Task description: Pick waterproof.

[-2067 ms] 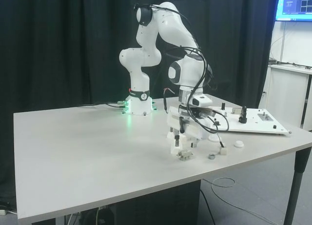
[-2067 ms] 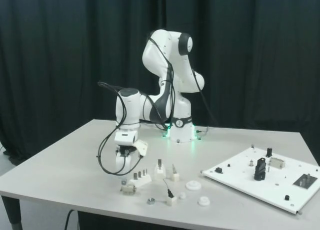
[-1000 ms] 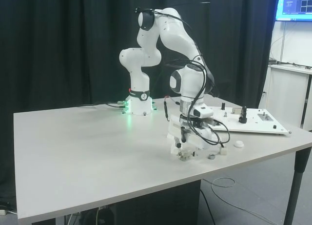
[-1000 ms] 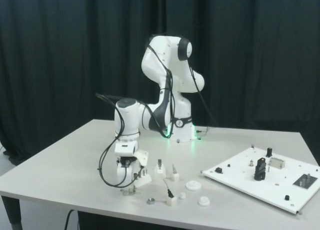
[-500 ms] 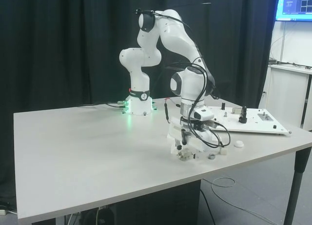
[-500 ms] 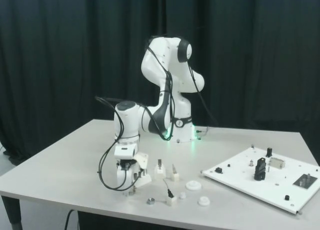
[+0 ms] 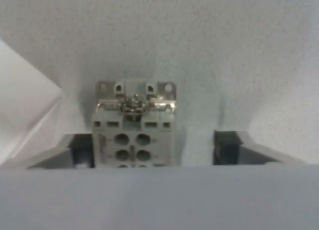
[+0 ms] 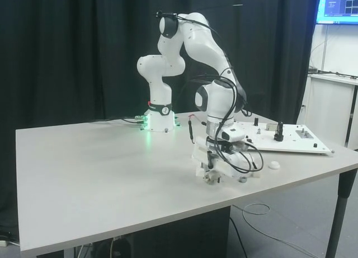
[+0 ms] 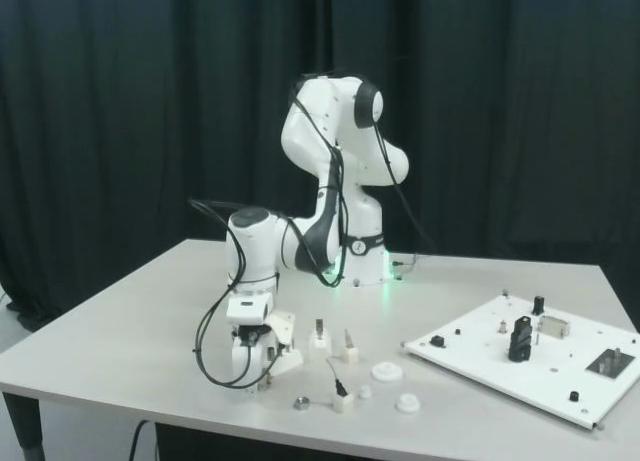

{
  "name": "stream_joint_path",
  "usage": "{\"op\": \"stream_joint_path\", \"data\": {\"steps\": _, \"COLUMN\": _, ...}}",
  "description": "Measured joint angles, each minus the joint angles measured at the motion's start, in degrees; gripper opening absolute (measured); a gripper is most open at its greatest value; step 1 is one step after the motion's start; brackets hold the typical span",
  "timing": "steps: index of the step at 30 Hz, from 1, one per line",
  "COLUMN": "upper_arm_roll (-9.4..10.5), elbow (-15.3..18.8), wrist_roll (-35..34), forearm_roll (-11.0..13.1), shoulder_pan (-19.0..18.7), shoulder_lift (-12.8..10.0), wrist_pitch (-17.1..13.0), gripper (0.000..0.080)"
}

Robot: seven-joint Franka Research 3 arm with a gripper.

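The waterproof connector [image 7: 133, 124] is a small grey block with several round sockets and a metal clip; it lies on the grey table [image 8: 100, 163]. My gripper [image 7: 154, 150] is down at the table and open, one finger on each side of the connector. One fingertip [image 7: 79, 151] is right beside the connector, and the other fingertip [image 7: 230, 147] stands apart from it with a gap. In the first room view the gripper [image 8: 211, 176] sits low over the connector [image 8: 209, 181] near the table's front edge. In the second room view the gripper [image 9: 252, 373] hides most of it.
A white holder block [image 9: 288, 359] stands right beside the gripper. Two small white blocks [image 9: 320, 341], a nut [image 9: 300, 403], a cabled white block [image 9: 342, 400] and round white caps [image 9: 386, 372] lie close by. A white board [image 9: 520, 361] with mounted parts lies further off.
The arm has moved sideways and come down from above the table until the fingers straddle the connector at table level. The connector has not moved.
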State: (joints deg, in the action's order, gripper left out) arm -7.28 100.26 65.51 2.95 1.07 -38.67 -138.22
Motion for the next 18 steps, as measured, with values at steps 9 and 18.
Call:
{"op": "stream_joint_path", "data": {"steps": 9, "upper_arm_roll": -0.21, "elbow": -0.1, "wrist_roll": 0.0, "forearm_roll": 0.0, "shoulder_pan": 0.1, "shoulder_lift": -0.3, "wrist_pitch": 0.0, "gripper": 0.0336}}
{"op": "stream_joint_path", "data": {"steps": 18, "upper_arm_roll": -0.33, "elbow": -0.4, "wrist_roll": 0.0, "forearm_roll": 0.0, "shoulder_pan": 0.1, "shoulder_lift": -0.3, "wrist_pitch": 0.2, "gripper": 0.0318}}
